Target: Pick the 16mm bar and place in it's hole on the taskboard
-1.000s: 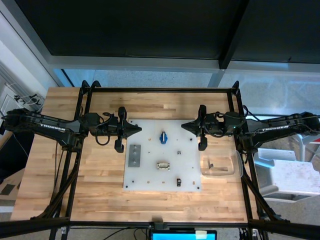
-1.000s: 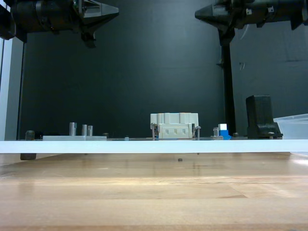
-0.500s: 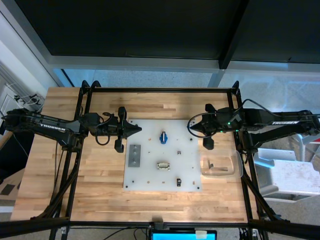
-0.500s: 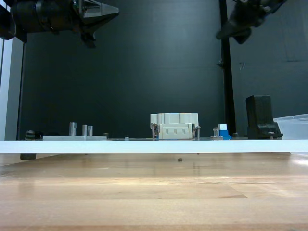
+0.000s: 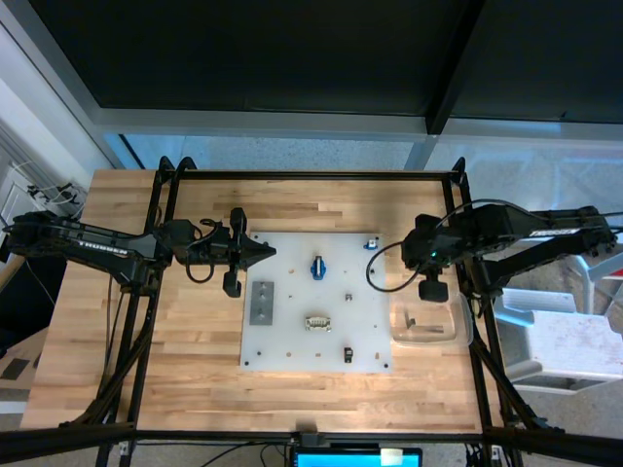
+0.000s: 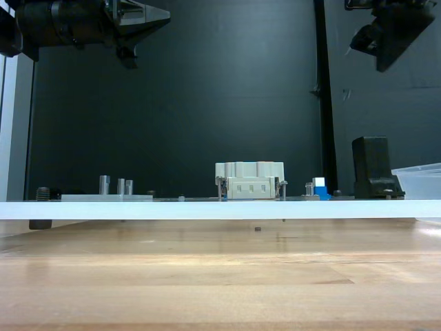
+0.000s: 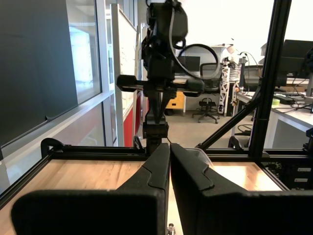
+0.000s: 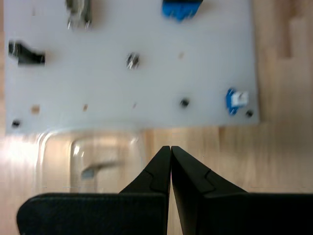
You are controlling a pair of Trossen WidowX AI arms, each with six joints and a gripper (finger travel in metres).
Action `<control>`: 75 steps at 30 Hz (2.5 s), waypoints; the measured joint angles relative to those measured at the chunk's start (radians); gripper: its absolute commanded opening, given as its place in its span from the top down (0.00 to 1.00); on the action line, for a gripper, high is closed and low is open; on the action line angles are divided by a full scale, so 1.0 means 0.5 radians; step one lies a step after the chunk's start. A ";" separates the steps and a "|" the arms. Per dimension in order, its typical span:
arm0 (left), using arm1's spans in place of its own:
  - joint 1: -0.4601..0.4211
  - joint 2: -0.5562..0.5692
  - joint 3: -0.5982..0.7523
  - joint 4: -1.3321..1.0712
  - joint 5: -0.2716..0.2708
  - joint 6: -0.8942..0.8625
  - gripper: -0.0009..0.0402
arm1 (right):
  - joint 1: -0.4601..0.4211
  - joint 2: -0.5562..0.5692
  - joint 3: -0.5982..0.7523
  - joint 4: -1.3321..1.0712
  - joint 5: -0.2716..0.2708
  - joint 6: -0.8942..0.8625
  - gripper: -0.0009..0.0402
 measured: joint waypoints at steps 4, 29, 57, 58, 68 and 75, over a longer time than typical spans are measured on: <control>0.000 0.000 0.000 -0.001 0.001 0.000 0.98 | 0.107 0.085 0.033 -0.081 -0.036 0.054 0.97; 0.000 0.000 0.000 -0.001 0.000 0.000 0.98 | 0.548 0.435 -0.066 -0.054 -0.080 0.272 0.49; 0.000 0.000 0.000 0.000 0.000 0.000 0.98 | 0.710 0.461 -0.608 0.454 -0.208 0.452 0.49; 0.000 0.000 -0.001 0.000 0.001 0.000 0.98 | 0.710 0.461 -0.634 0.488 -0.222 0.453 0.49; 0.000 0.000 0.000 -0.001 0.000 0.000 0.98 | 0.713 0.461 -0.829 0.666 -0.237 0.462 0.49; 0.000 0.001 -0.001 0.000 0.001 0.000 0.98 | 0.712 0.461 -0.908 0.813 -0.237 0.490 0.50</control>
